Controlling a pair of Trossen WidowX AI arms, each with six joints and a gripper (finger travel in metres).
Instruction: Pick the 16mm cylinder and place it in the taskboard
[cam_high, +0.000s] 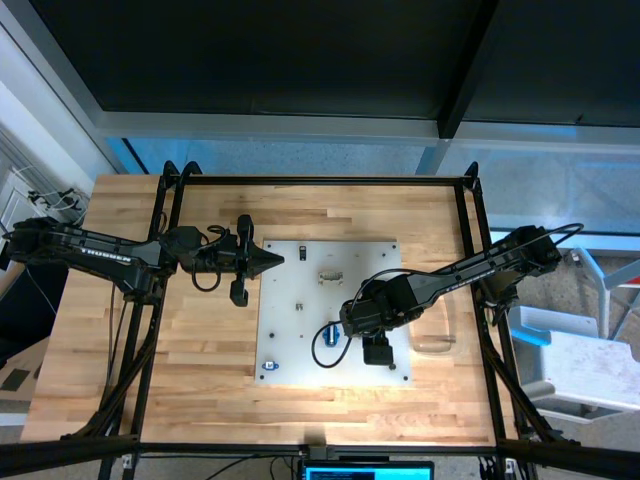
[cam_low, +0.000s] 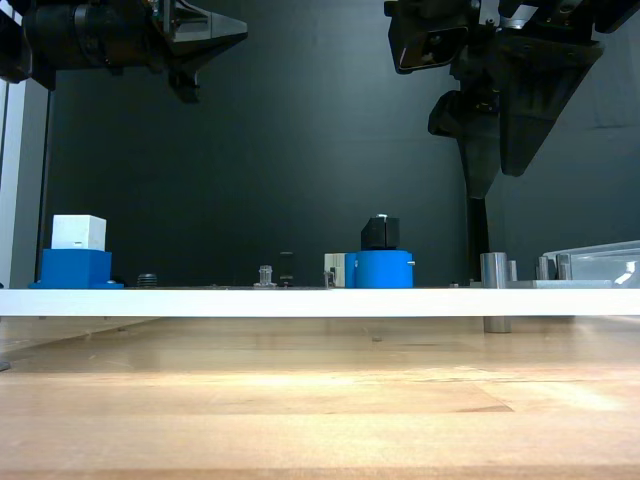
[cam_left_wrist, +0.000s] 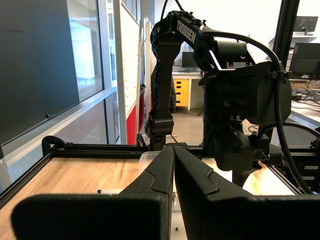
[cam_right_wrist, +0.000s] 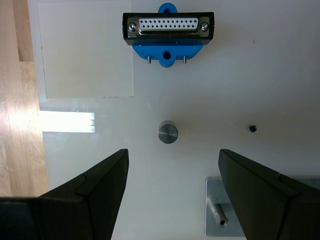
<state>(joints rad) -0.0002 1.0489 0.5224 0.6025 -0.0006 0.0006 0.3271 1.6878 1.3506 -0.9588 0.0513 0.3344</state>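
Wood table (cam_high: 200, 340); left hand (cam_left_wrist: 174, 150), right hand (cam_right_wrist: 172, 152) aloft

Wooden table (cam_high: 200, 330) inside a black frame (cam_high: 320, 181). Beyond the table: tall windows (cam_left_wrist: 85, 55), a yellow cabinet (cam_left_wrist: 181, 92), tan floor (cam_left_wrist: 187, 127), daylight. A dark panel (cam_low: 300, 150) backs it.

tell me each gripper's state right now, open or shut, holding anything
Left gripper: shut, holding nothing, above the left edge of the taskboard.
Right gripper: open, holding nothing, over the 16mm cylinder.
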